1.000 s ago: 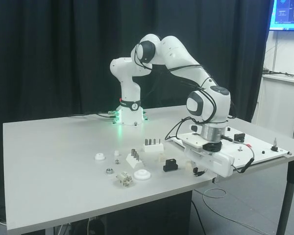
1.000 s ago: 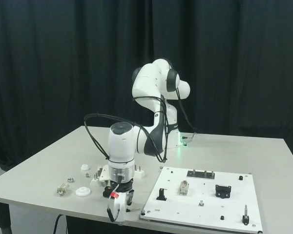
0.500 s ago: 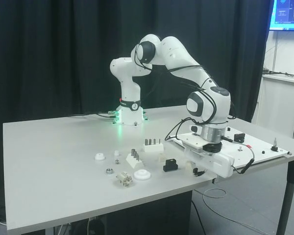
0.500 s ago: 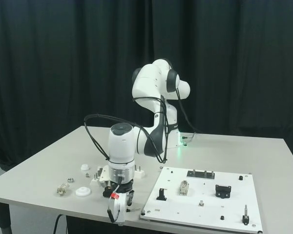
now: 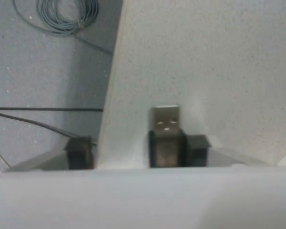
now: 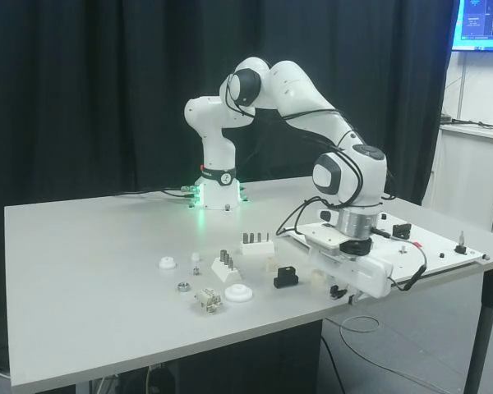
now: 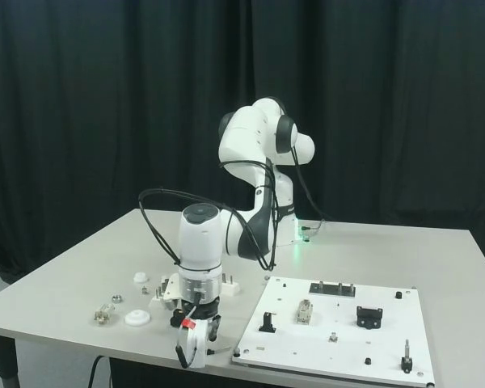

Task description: Pick USB.

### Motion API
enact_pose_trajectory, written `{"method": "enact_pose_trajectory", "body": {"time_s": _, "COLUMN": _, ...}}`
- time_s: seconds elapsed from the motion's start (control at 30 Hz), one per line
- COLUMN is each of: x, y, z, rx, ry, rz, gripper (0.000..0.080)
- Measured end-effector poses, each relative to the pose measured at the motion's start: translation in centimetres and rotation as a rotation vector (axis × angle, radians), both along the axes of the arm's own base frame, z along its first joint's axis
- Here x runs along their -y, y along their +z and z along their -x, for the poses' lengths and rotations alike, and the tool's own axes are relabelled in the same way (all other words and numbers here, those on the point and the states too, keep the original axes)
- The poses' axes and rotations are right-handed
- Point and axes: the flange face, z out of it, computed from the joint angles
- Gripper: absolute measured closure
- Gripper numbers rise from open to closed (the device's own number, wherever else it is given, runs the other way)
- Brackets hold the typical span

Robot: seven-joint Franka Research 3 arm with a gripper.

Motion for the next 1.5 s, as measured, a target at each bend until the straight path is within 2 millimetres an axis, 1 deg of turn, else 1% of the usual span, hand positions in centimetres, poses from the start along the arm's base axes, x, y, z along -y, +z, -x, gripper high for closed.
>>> {"method": "enact_pose_trajectory", "body": {"time_s": 0.27, "x": 0.1, "y": 0.1, "z": 0.0, "rx": 0.000, "ry": -0.004, "rz": 0.000, "gripper": 0.0314}}
{"method": "enact_pose_trajectory", "body": {"time_s": 0.3, "x": 0.1, "y": 0.1, "z": 0.0, "rx": -0.001, "ry": -0.005, "rz": 0.000, "gripper": 0.0636}}
{"method": "enact_pose_trajectory", "body": {"time_s": 0.73, "x": 0.3, "y": 0.4, "z": 0.0, "rx": -0.009, "ry": -0.008, "rz": 0.002, "gripper": 0.0650}}
{"method": "enact_pose_trajectory", "body": {"time_s": 0.9, "x": 0.8, "y": 1.5, "z": -0.3, "rx": -0.015, "ry": -0.014, "rz": 0.013, "gripper": 0.0650}}
{"method": "enact_pose_trajectory", "body": {"time_s": 1.23, "x": 1.5, "y": 4.7, "z": -0.9, "rx": -0.043, "ry": 0.003, "rz": 0.032, "gripper": 0.0650}}
{"method": "enact_pose_trajectory", "body": {"time_s": 1.5, "x": 1.7, "y": 5.7, "z": -1.1, "rx": -0.055, "ry": 0.011, "rz": 0.037, "gripper": 0.0651}}
